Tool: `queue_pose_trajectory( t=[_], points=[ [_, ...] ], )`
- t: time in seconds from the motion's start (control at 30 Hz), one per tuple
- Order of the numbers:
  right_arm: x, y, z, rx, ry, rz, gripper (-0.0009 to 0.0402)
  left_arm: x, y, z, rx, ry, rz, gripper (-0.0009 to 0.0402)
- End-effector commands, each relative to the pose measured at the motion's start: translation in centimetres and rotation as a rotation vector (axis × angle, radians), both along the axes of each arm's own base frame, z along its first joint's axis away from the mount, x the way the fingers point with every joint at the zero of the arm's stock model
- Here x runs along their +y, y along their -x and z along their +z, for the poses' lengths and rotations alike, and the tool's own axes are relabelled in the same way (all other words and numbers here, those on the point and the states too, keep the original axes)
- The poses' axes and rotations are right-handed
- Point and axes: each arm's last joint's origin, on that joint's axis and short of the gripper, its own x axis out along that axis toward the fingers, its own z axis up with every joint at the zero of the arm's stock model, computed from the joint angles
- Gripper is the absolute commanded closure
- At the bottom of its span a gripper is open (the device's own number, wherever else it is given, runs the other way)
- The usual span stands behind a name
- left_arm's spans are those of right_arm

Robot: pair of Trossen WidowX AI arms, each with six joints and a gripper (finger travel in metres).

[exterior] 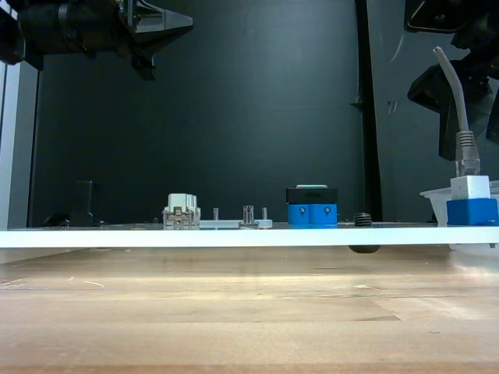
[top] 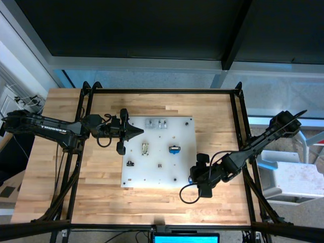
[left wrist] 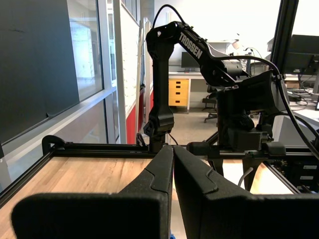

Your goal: Remove the rj45 connector and place it in the container

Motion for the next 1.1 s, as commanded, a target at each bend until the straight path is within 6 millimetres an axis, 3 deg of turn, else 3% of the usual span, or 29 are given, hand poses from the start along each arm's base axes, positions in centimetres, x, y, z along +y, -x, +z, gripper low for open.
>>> queue_pose_trajectory(
  t=[0.03, 0.6, 1.1],
  points=[
    [0.1, -0.3, -0.4, -0.004, 0.013, -0.007, 0.0173, 0.0, 0.0, 0.0, 0.000, 0.000, 0.000, 0.0393],
    [-0.2, -0.5, -1.6, 0.008, 0.033, -0.024, 0.0176, 0.0, 0.0, 0.0, 0.000, 0.000, 0.000, 0.0393],
    [-0.3, -0.5, -1.6, -0.002, 0.029, -0.017, 0.0251, 0.0, 0.0, 0.0, 0.000, 0.000, 0.000, 0.0393]
  ],
)
